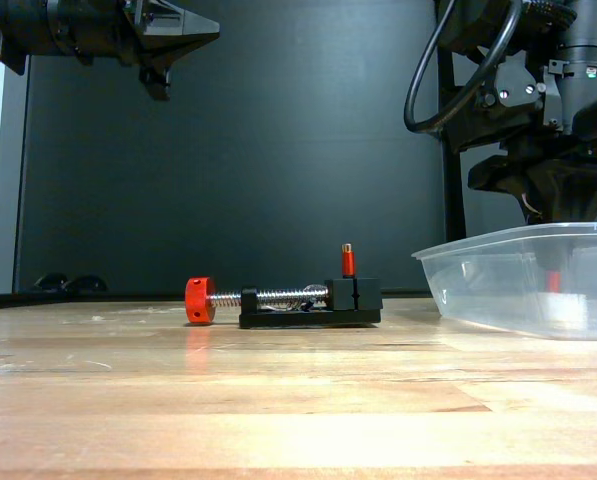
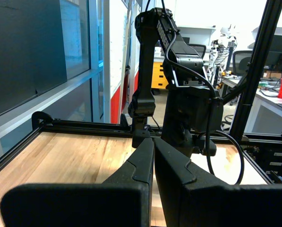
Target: Pick the rca connector and install on the hub
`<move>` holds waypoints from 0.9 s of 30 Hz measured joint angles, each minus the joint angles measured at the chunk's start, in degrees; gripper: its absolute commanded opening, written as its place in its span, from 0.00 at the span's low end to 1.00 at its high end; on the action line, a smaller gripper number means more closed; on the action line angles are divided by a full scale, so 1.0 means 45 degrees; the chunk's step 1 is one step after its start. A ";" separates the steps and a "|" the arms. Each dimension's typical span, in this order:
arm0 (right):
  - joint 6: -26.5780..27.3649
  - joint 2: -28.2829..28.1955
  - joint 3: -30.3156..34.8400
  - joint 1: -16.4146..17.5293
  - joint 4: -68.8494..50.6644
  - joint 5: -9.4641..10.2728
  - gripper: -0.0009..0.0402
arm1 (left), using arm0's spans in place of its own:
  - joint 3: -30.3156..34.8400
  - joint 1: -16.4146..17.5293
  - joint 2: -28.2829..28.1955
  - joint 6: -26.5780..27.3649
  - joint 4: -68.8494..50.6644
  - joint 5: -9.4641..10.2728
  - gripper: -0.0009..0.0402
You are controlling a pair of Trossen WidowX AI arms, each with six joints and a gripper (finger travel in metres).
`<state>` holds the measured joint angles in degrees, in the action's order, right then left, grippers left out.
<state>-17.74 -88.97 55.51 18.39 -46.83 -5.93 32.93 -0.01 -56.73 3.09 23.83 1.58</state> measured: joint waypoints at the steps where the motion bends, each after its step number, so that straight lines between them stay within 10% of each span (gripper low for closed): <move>1: 0.0000 0.0000 0.0053 0.0000 -0.0068 0.0005 0.02 | -0.0005 0.0000 0.0000 0.0005 0.0000 0.0000 0.02; 27: 0.0000 0.0044 0.1642 -0.0005 -0.1875 0.0000 0.02 | -0.0005 0.0000 0.0000 0.0000 0.0000 -0.0005 0.02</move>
<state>-17.74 -88.77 62.89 18.37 -55.27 -5.93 32.91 -0.01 -56.73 3.09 23.83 1.56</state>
